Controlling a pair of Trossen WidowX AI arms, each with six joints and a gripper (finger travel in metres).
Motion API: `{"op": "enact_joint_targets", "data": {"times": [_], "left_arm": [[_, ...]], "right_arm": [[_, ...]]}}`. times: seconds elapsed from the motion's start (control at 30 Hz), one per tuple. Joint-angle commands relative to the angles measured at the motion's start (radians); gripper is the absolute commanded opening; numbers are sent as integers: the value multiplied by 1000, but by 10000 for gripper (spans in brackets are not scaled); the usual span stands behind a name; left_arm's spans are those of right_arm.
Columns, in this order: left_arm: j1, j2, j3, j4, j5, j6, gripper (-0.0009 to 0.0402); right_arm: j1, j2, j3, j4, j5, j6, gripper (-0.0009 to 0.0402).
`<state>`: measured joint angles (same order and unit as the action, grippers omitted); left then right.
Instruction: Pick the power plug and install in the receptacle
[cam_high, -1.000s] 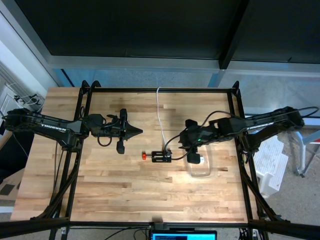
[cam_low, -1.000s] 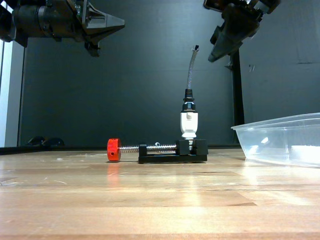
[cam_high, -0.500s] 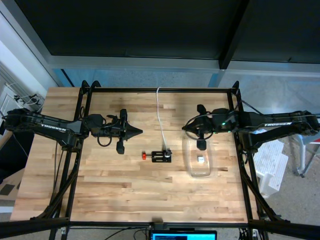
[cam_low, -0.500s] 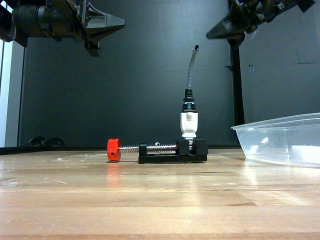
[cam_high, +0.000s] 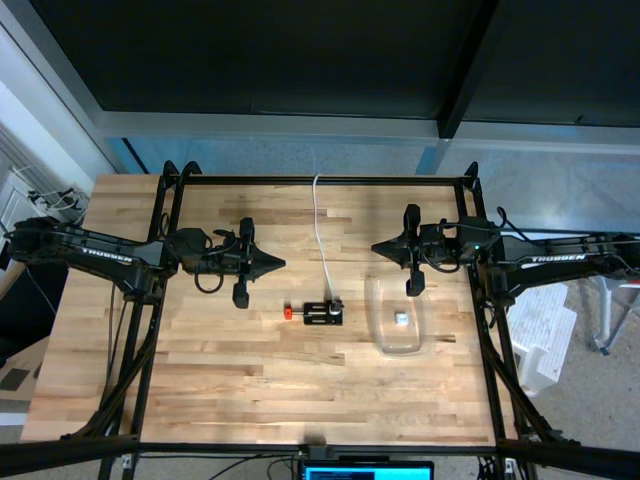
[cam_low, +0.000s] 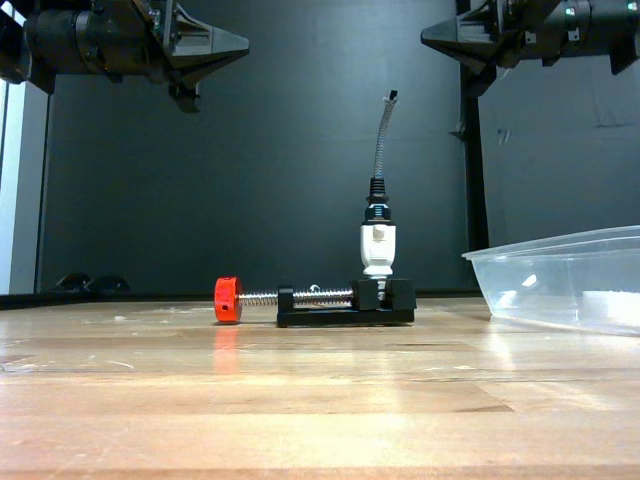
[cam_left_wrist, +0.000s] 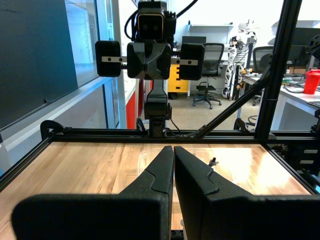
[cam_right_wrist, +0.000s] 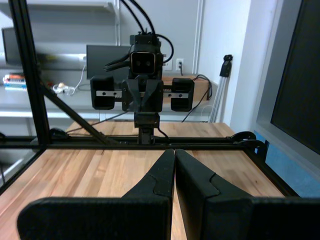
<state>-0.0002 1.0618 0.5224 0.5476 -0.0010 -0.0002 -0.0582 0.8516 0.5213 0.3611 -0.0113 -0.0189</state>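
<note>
The white receptacle stands upright in the black mini-vise with the red-orange knob, at the table's centre. A small black piece sits on top of the receptacle where its cable leaves; I cannot tell whether it is the power plug. My left gripper hovers high, left of the vise, shut and empty. High up and to the right of the vise, my right gripper is level, shut and empty. Both point inward, facing each other.
A clear plastic tray lies right of the vise and holds a small white cube. A black metal frame runs around the wooden table. The cable runs toward the far edge.
My right arm has risen from its downward tilt over the tray, levelled out and pulled back to the right. The left arm, vise and receptacle have stayed put.
</note>
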Motion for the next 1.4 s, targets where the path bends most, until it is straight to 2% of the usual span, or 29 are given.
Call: {"op": "enact_joint_targets", "data": {"times": [0.03,0.37,1.03,1.33,1.37,1.4], "left_arm": [[0,0,0,0,0,0,0],[0,0,0,0,0,0,0],[0,0,0,0,0,0,0],[0,0,0,0,0,0,0],[0,0,0,0,0,0,0],[0,0,0,0,0,0,0]], "right_arm": [[4,1,-19,34,0,14,0],[45,3,-33,40,-8,38,0],[53,8,-69,45,-16,51,0],[52,8,-68,64,-3,66,0],[52,8,-68,66,1,67,0],[52,8,-68,66,21,74,0]]}}
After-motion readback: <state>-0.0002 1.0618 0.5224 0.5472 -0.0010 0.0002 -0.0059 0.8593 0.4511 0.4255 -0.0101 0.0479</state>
